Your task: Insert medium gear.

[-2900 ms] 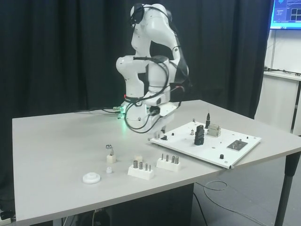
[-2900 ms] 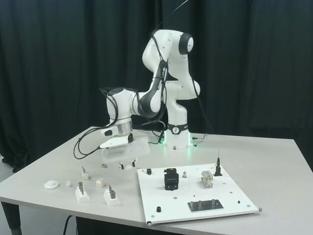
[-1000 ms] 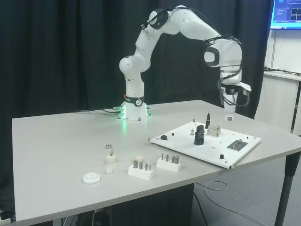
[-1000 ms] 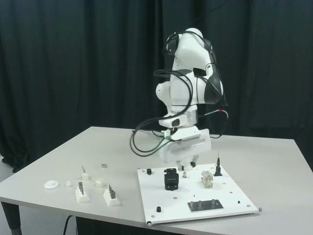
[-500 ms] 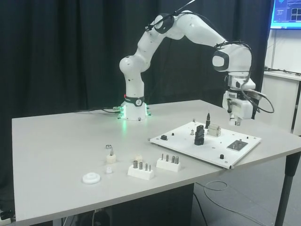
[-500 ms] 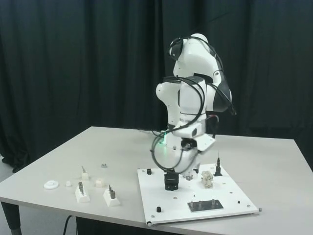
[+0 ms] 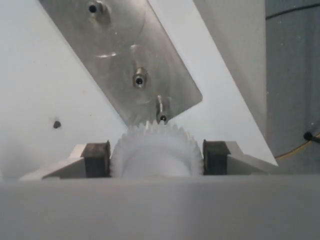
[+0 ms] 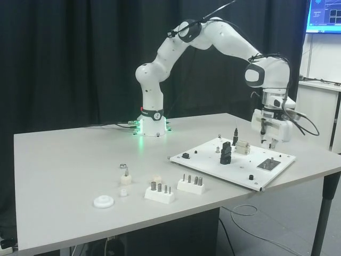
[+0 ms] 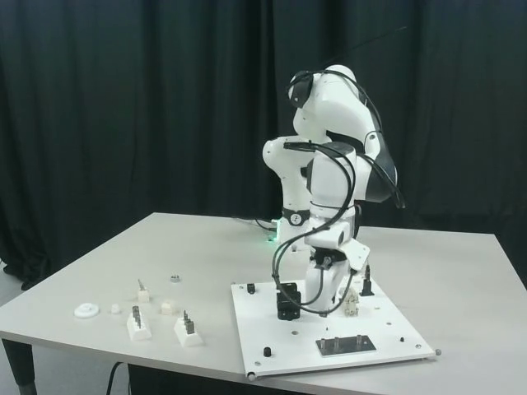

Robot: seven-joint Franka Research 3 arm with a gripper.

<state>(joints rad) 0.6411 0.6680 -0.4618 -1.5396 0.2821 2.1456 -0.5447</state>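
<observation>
On the grey table [image 8: 69, 160] sat a white board [image 8: 205, 160] of fixtures, and the white arm [image 8: 224, 32] reached out over its far end, well apart from the loose parts near the front edge. Its gripper [image 7: 156, 159] hung above a small metal plate [image 7: 120, 55] let into the board — the plate with upright pegs [image 7: 139, 79]. The wrist view showed the two black pads [image 7: 97, 159] clamped on either side of the gear [image 7: 156, 152], white and toothed, carried clear of the plate and not yet on any peg. One peg stood just beyond the gear's teeth. The step in hand looked like the final approach, with transport done and insertion to come. The next move would call for bringing the gear's bore — hidden from view — directly over the chosen peg, then a straight, slow descent, since a small offset could jam the gear on the peg's tip.
</observation>
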